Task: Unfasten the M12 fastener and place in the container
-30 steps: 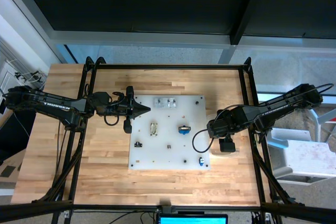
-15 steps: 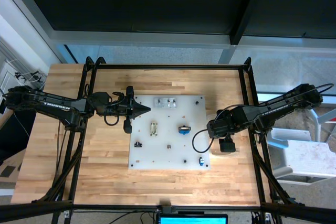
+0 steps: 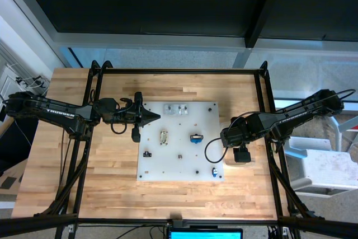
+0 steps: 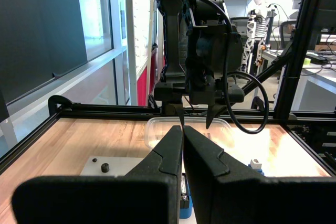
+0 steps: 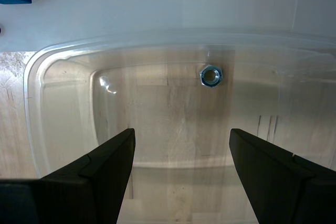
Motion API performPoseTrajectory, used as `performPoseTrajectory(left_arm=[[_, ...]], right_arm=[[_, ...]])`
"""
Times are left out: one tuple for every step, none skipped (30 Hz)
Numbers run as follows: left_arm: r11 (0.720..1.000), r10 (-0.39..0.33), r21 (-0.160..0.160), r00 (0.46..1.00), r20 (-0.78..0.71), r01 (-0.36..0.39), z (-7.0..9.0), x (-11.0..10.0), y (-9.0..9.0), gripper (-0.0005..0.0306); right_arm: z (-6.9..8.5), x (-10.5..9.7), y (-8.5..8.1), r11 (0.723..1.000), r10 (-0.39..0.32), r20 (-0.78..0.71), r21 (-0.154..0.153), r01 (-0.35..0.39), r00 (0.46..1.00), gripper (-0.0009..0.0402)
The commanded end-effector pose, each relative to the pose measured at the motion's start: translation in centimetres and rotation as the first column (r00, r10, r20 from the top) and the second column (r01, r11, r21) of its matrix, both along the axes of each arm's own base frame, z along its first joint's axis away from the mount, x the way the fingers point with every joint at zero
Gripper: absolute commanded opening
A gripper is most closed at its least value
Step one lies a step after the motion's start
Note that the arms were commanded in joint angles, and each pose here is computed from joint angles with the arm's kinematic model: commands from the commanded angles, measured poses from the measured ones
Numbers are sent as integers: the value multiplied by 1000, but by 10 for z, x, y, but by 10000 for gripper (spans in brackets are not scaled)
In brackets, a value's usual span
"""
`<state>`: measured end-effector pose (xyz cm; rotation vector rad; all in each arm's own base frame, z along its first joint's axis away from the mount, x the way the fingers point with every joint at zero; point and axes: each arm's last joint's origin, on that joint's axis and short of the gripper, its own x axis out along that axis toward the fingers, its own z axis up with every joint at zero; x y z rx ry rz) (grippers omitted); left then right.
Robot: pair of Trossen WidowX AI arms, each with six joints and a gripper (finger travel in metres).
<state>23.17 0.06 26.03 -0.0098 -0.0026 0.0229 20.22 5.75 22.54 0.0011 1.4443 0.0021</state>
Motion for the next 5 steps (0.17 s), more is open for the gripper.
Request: performPoseTrajectory(left_arm=[[1000,0,0,1000,0,0,0,0,0,0],[1000,0,0,1000,0,0,0,0,0,0],[1000,0,0,1000,0,0,0,0,0,0],[1000,0,0,1000,0,0,0,0,0,0],[1000,0,0,1000,0,0,0,0,0,0]], right_arm=[[0,0,0,1000,0,0,0,0,1000,252],[0,0,0,1000,0,0,0,0,1000,252],[0,0,0,1000,0,0,0,0,1000,252],[0,0,0,1000,0,0,0,0,1000,252],[0,0,0,1000,0,0,0,0,1000,252]])
